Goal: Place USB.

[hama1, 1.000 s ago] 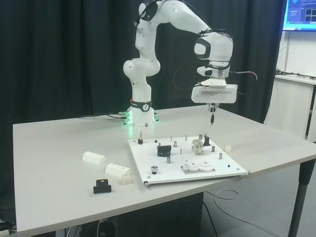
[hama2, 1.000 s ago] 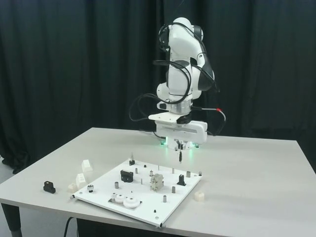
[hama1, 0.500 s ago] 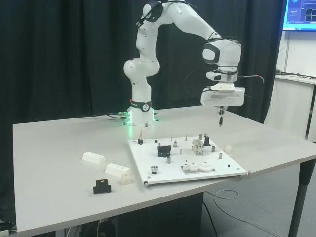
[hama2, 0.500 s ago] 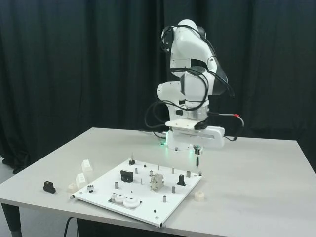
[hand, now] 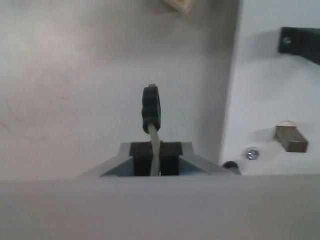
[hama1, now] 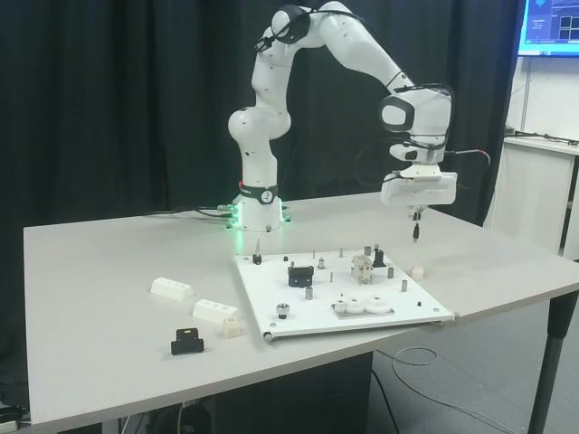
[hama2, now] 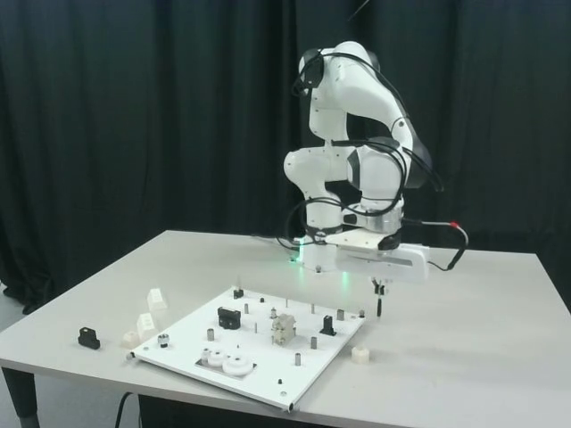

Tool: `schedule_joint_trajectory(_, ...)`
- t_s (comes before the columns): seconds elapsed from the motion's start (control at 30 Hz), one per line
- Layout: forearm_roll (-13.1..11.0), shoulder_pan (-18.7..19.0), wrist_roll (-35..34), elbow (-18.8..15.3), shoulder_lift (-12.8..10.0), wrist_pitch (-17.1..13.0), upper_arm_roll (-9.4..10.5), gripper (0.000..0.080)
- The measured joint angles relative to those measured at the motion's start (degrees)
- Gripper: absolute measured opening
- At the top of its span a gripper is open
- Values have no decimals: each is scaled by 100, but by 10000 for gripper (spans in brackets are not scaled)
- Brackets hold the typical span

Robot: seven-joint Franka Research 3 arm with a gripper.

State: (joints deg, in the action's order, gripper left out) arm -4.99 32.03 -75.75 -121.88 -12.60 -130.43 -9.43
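Overhead, the white robot arm's two-fingered gripper [hama1: 415, 217] hangs above the grey table [hama1: 99, 244], just past the far edge of the white square assembly board [hama1: 271, 312], and its jaws are pressed together on the thin pale stem of the small black USB plug [hand: 151, 107], which points straight down and is well clear of the tabletop. From the wrist view only the inner faces of the fingers [hand: 142, 157] show, framing the stem; the rest of the hand is cut off by a broad blurred grey band across that picture. The plug's connector tip is too small to make out in either room view, where the plug [hama2: 379, 308] reads as a short dark sliver under the hand [hama2: 379, 287]. Beside the board's edge sits a small pale cube [hama1: 418, 270], only a corner of which enters the wrist view. On the board, a black bracket [hand: 302, 44] is cut off by the frame, and a small block-shaped peg [hand: 290, 138] and a screw head [hand: 252, 153] lie near it. Elsewhere on the board stand small posts, a black block [hama1: 299, 275] and white gear wheels [hama1: 364, 306], their details hard to tell. Off the board lie two white blocks [hama1: 172, 288] and a small black fixture [hama1: 187, 341].
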Motion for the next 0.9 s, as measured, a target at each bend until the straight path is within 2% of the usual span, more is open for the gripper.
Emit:
schedule_joint_trajectory(0.23, 0, 86, -100, -24, -127, -191, 0, 25)
schedule_joint_trajectory(0.43, 0, 118, -174, -29, -194, -240, 1, 25)
schedule_joint_trajectory(0.47, 0, 122, -180, -29, -200, -243, 1, 209)
schedule_joint_trajectory(0.63, 0, 135, -240, -29, -218, -248, 1, 209)
schedule_joint_trajectory(0.67, 0, 136, -251, -29, -220, -248, 1, 580)
schedule_joint_trajectory(0.9, -4, 145, -276, -29, -222, -248, 2, 580)
